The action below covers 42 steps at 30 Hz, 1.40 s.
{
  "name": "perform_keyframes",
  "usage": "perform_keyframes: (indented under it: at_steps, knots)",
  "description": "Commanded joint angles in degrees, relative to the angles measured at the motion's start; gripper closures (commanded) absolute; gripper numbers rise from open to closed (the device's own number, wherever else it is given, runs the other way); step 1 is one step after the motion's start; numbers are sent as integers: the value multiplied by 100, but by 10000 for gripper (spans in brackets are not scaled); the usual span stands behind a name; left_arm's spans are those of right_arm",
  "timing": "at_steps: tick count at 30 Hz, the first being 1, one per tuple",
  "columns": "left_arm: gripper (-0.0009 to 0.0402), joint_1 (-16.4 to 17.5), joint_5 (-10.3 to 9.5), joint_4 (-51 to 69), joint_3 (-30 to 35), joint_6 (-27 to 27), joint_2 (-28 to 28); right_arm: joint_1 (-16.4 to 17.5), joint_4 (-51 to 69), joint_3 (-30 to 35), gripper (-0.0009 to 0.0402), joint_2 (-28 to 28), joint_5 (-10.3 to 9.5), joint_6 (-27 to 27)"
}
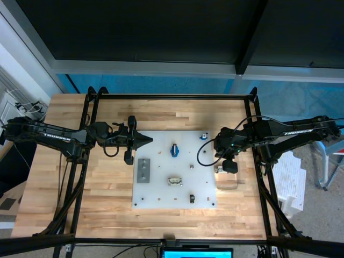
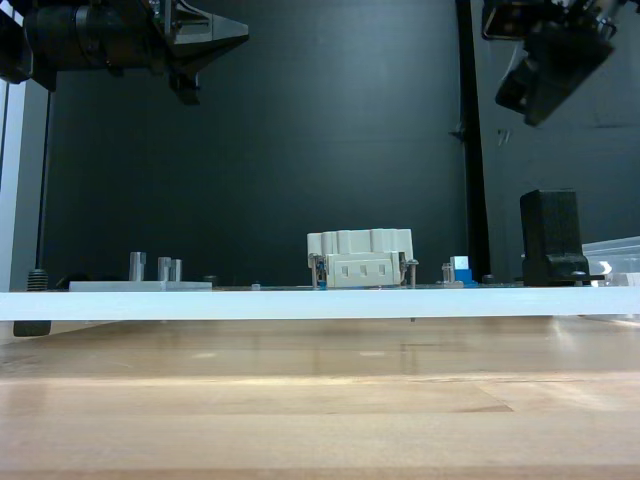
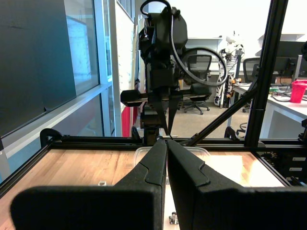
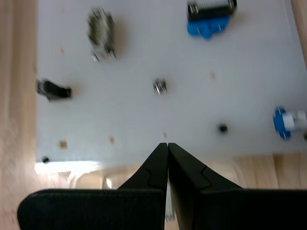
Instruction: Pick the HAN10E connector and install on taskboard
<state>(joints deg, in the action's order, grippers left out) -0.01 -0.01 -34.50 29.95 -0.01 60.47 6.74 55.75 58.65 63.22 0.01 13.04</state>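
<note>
The HAN10E connector [image 1: 174, 182] is a small beige plug block standing on the white taskboard [image 1: 161, 193], near its front middle. From table height the connector [image 2: 360, 260] sits upright on the board's edge line [image 2: 250, 302]. My right gripper [image 1: 230, 167] hangs shut and empty above the board's right edge, well to the right of the connector [image 4: 101, 34]; its tips [image 4: 167, 145] meet with nothing between them. My left gripper [image 1: 148, 141] hovers shut and empty over the board's back left corner, its tips [image 3: 166, 141] touching.
On the board stand a grey metal block [image 1: 144, 170], a blue knob [image 1: 175, 150], a small blue fitting [image 4: 285, 122] and black fittings [image 4: 53, 89]. A clear plastic tray [image 1: 229, 186] lies by the board's right edge, under the right gripper. Black frame rails [image 1: 172, 97] ring the table.
</note>
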Motion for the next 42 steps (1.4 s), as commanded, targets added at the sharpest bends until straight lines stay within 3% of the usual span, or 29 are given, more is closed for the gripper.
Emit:
perform_keyframes:
  at_steps: [1, 9, 13, 21, 24, 35, 42]
  knots:
    - [392, 0, 0, -2, 0, 2, 2, 17, 315, 0, 393, 2, 44, 24]
    - [392, 0, 0, -2, 0, 2, 2, 186, 787, 0, 393, 109, 94, 57]
    - [392, 0, 0, -2, 0, 2, 2, 446, 1014, 0, 393, 284, 352, 57]
    - [392, 0, 0, -2, 0, 2, 2, 741, 1141, -2, 386, 566, 345, 44]
    - [392, 0, 0, -2, 0, 2, 2, 826, 1139, -4, 357, 669, 343, -26]
    - [392, 2, 0, -2, 0, 2, 2, 918, 857, -258, 179, 1064, 361, 168]
    - [392, 0, 0, -2, 0, 2, 2, 955, 540, -540, 130, 1158, 361, 175]
